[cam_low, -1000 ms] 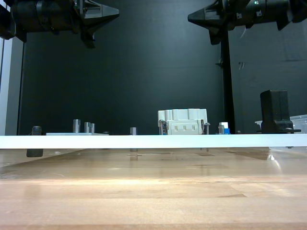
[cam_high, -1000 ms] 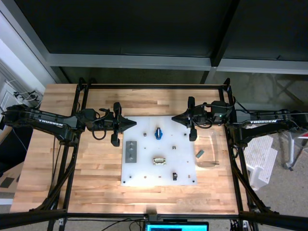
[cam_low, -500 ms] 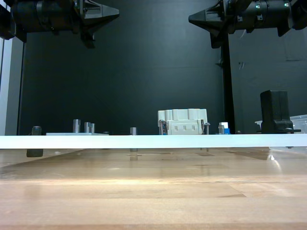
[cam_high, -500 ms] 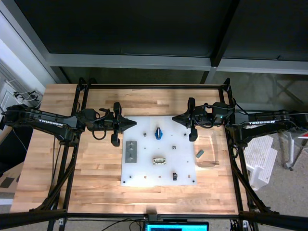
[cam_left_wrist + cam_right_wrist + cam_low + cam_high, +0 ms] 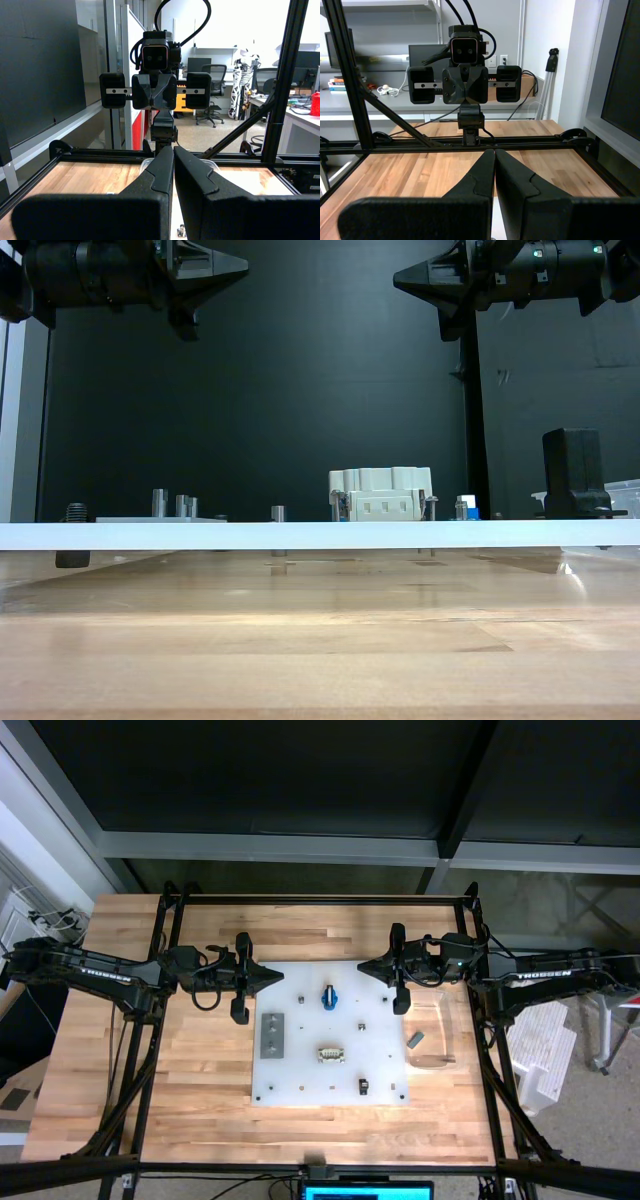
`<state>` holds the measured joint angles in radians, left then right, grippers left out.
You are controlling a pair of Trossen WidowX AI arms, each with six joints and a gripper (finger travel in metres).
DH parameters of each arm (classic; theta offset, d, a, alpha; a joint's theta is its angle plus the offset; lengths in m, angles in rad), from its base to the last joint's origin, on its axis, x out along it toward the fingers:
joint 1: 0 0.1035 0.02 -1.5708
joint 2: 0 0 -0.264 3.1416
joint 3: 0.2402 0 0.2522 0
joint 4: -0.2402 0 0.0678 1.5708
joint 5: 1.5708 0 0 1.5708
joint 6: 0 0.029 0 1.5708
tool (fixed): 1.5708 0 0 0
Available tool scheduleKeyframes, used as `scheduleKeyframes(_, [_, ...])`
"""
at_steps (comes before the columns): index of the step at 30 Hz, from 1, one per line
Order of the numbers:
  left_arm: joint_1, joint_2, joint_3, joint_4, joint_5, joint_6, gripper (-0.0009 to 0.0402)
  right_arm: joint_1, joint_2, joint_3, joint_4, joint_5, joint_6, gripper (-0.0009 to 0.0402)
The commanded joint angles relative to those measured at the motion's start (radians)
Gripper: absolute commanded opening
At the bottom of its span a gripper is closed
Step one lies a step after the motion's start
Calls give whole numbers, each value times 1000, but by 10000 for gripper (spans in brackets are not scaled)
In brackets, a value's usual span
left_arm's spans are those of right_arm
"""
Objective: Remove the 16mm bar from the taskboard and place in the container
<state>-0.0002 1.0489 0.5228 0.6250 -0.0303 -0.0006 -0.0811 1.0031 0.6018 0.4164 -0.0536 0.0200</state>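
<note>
Already stowed away

Left gripper (image 5: 275, 976) hangs pinched closed, holding nothing, over the far-left corner of the taskboard (image 5: 300, 1070). Right gripper (image 5: 362, 966), likewise closed and empty, hovers opposite. Nearer and right of it, the 16mm bar (image 5: 415, 1040) lies inside the container (image 5: 441, 1062).

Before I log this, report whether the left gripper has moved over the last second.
No. The left gripper stays shut above the taskboard's far-left corner; the right gripper hangs shut above its far edge.
</note>
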Motion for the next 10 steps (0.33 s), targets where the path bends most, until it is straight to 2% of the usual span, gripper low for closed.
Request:
scheduleKeyframes(1, [0,0,0,0,0,0,0,0,0,1,0,0,-2,0])
scheduleKeyframes(10, [0,0,0,0,0,0,0,0,0,1,-12,0,-1,0])
